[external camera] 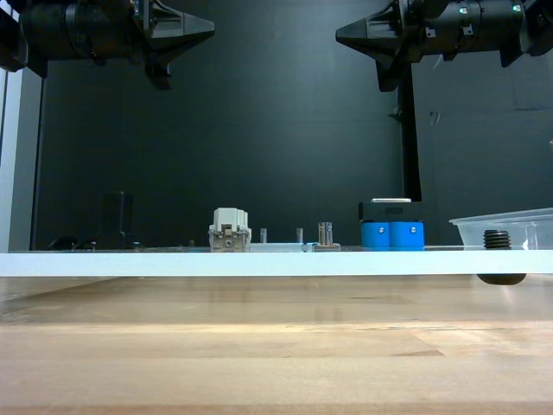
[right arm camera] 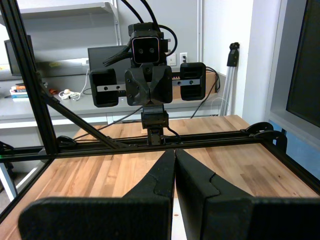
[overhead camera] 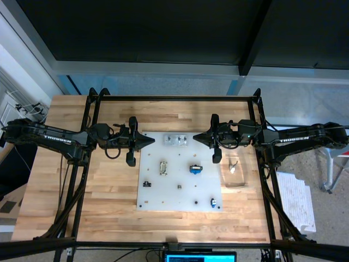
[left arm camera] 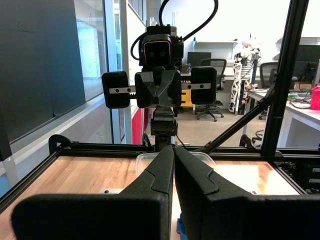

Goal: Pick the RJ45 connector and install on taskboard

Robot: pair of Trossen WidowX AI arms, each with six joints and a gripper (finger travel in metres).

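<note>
Taskboard (overhead camera: 163,192) under left gripper (overhead camera: 152,141), right gripper (overhead camera: 195,137) — connector (overhead camera: 233,167) indistinct

The high camera looks down from above the near edge of the desk (overhead camera: 82,191), covering the whole board (overhead camera: 163,191); the low camera sits level at that edge, close to the board; each wrist camera sights along its pressed-together fingers (left arm camera: 160,172), the left gripper (overhead camera: 154,141) and right gripper (overhead camera: 194,137) facing each other above the board's far part.
</note>
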